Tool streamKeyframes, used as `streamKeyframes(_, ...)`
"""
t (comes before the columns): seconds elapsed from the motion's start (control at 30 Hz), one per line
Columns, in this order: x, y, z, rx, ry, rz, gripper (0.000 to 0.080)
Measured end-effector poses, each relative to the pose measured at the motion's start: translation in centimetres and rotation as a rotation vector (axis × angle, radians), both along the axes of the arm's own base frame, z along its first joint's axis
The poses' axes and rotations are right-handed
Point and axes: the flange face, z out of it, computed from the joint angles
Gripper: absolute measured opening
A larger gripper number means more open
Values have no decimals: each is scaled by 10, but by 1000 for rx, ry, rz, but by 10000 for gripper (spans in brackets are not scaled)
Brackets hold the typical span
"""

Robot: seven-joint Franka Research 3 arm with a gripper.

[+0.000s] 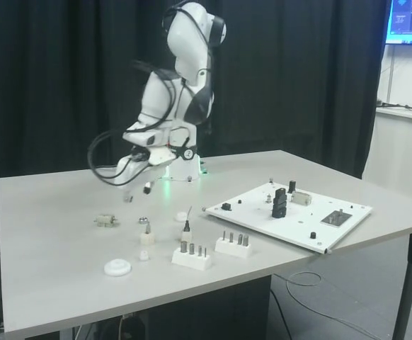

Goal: Pick waterproof.

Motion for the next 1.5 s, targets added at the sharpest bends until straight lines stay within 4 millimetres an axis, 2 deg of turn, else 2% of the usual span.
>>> streamKeyframes(0.3, -32, -32, -29, -4, 21, 62, 800)
streamKeyframes(0.53, -53, -46, -49, -1, 37, 100, 800)
streamKeyframes(0.97, -85, -48, -79, 11, 57, 124, 800)
streamKeyframes(1.5, -115, -46, -100, 23, 73, 124, 800)
